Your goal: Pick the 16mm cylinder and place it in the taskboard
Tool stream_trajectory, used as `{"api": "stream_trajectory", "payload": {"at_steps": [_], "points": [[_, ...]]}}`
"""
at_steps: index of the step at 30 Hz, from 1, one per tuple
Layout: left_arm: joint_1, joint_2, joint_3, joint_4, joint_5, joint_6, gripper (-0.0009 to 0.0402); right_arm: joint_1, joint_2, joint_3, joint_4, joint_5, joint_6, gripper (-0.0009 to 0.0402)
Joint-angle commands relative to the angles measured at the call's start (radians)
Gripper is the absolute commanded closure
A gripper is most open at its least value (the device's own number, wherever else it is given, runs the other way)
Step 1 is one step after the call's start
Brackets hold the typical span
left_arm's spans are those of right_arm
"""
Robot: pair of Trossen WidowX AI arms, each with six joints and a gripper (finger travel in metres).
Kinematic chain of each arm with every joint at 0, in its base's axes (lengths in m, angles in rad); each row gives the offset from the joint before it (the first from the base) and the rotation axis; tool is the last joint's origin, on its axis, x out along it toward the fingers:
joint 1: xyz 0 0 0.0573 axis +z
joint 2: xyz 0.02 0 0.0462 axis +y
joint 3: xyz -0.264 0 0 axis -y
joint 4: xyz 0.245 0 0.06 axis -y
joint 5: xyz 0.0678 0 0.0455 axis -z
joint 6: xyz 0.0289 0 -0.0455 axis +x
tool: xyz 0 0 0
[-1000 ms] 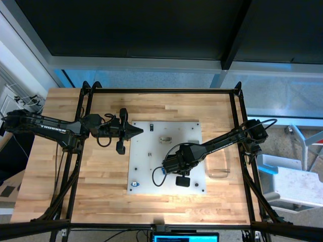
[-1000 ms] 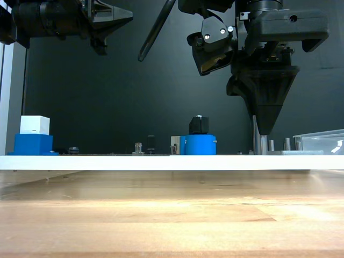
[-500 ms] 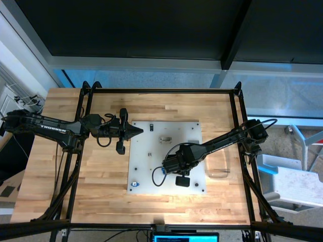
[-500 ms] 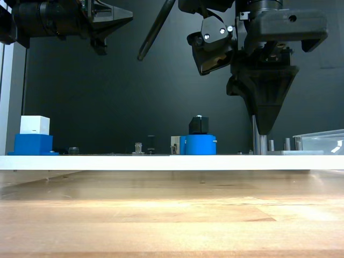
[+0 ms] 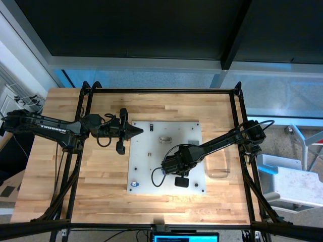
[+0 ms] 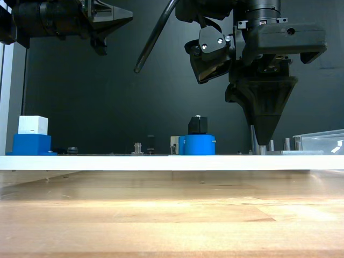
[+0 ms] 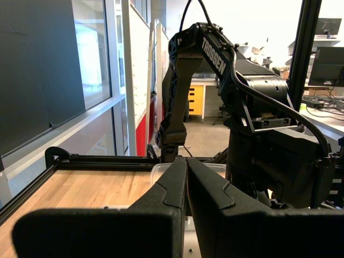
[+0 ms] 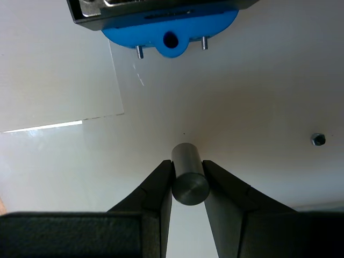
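Cylinder: pinched in the right gripper, over the near half of the taskboard, just beside a blue fitting.
Right gripper: fingers pressed against the cylinder on both sides, pointing straight down at the board.
Long axis: upright, in line with the fingers and square to the board's face.
Direction from pincer: the free end stuck out past the fingertips, downward; in the low view it reached about to the board's surface.
Seating: I could not tell whether the end was already in a hole or only resting on the surface.
Coming move, as I judged it: a straight push down, then letting go; any tilt would likely jam it.
Left gripper: fingers pressed together on nothing, hanging high beside the board's left edge, well apart from the cylinder.
Nearer arm: the right one.
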Motion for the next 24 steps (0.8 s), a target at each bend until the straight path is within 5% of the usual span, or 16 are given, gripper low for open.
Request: {"api": "stream_trajectory", "payload": {"at_steps": [1,15,24], "points": [[0.0,0.0,0.0,0.0,0.0,0.0,0.0393,0.0,0.0,-0.005,0.005,0.0,0.0,0.037],[0.0,0.0,0.0,0.0,0.0,0.0,0.0393,0.001,0.0,-0.006,0.004,0.0,0.003,0.0368],[0.0,0.0,0.0,0.0,0.0,0.0,0.0393,0.001,-0.004,-0.006,0.003,0.0,0.007,0.0316]]}}
